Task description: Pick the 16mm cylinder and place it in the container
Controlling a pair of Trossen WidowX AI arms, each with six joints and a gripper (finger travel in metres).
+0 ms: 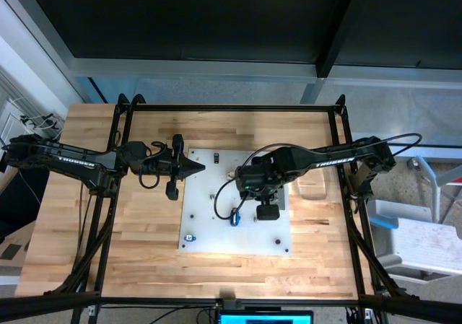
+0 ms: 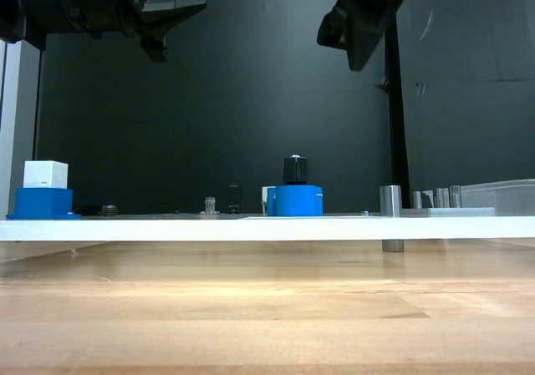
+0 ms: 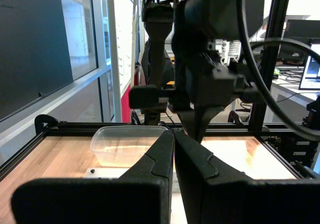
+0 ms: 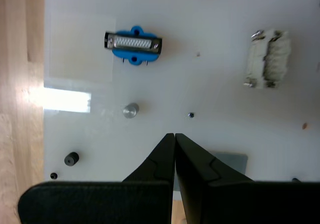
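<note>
right gripper (image 4: 174,135), jaws pressed together, nothing between them, hanging high over the white task board (image 1: 216,226) and pointing straight down. just off its tips on the board sits the 16mm cylinder (image 4: 130,110), apart from the fingers, seen end-on as a small silver disc, so its long axis runs straight up. the low view confirms it: the peg (image 2: 390,201) stands upright near the board's near edge.

left gripper (image 3: 173,132), also closed and empty, is held level above the board's left edge, aimed across at the right arm.

outward now: a blue connector (image 4: 132,47) and a black knob (image 4: 71,158) flank the cylinder along the near edge. the container (image 1: 312,183) lies on the wooden table (image 1: 108,252) just off the board's right side, well apart from the peg. the left wrist view shows it (image 3: 127,144) best, clear and open-topped.

the board lies flat on pale butcher-block wood inside a black frame, with a dark panel behind. only the left wrist view shows windows and desks beyond.
</note>
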